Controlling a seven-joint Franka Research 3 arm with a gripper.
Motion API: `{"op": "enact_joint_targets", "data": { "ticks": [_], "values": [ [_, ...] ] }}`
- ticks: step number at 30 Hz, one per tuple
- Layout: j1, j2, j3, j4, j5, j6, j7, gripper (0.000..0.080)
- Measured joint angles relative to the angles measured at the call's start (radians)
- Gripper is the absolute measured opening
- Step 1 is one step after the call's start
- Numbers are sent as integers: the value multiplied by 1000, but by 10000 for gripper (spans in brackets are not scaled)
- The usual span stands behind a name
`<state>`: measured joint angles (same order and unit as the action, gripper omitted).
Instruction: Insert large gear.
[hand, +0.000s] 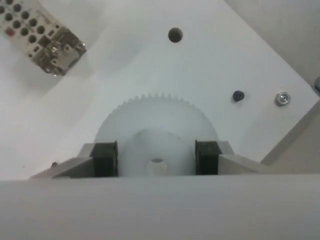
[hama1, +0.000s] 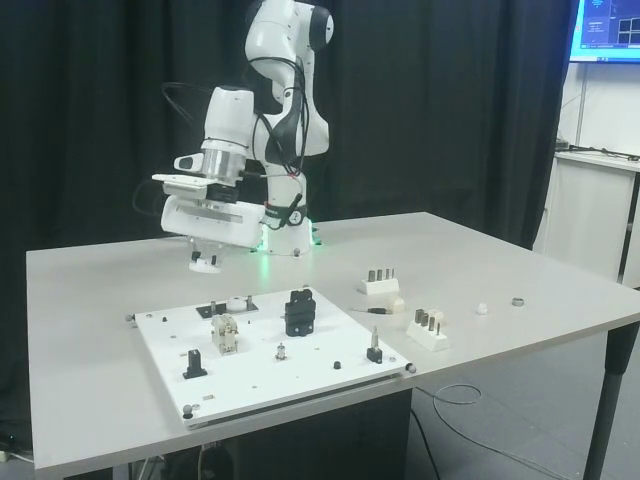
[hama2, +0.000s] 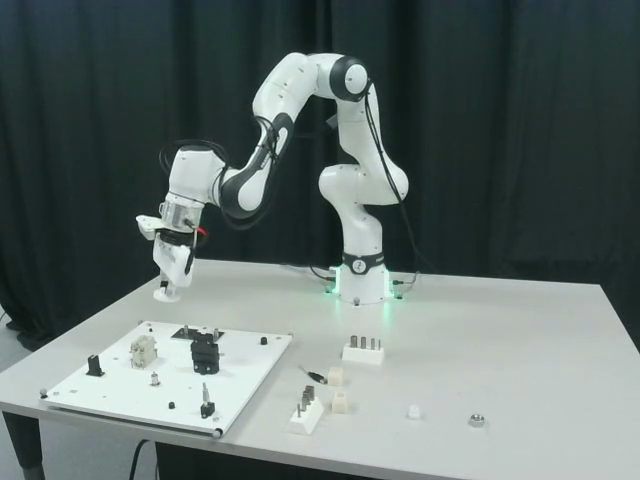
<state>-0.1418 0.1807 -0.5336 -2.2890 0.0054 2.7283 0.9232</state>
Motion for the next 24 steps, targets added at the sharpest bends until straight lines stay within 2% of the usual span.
{"op": "enact_joint_targets", "data": {
  "ticks": [7, 24],
  "values": [
    [-16, 22, 0, 6, 30, -14, -11, 330],
    [-24, 65, 10, 33, 89, -111, -11, 330]
  ]
}}
